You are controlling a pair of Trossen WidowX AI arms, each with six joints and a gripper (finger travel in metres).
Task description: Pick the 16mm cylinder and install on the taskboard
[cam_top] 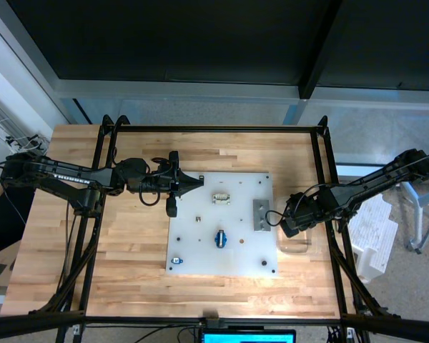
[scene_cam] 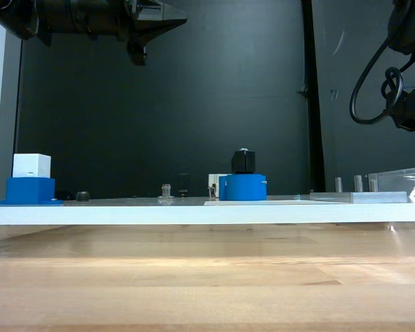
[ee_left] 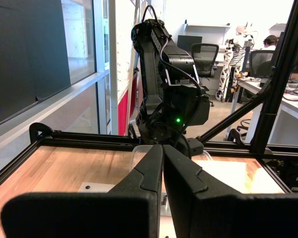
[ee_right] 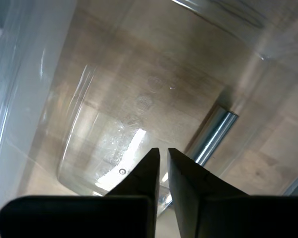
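The left gripper [cam_top: 199, 180] hangs above the 11 o'clock corner of the taskboard [cam_top: 200, 246], its fingers pressed together and holding nothing. The right gripper [ee_right: 162, 150] is over the clear tray [cam_top: 297, 246] at the 3 o'clock side of the board, with only a thin slit between its fingers. The 16mm cylinder [ee_right: 214, 132] lies in the tray, just beside its fingertips.

No word or number can be read. A short line of white lettering runs along the black link of the left arm [cam_top: 57, 174], above the counter [cam_top: 129, 250] at its left side and well left of the left gripper [cam_top: 199, 180]. The letters are too small to make out. At the near edge, a lit blue screen [cam_top: 248, 336] carries lines of print, also illegible. The right gripper [cam_top: 287, 227], at the clear tray [cam_top: 297, 248], belongs to an arm with one green light.
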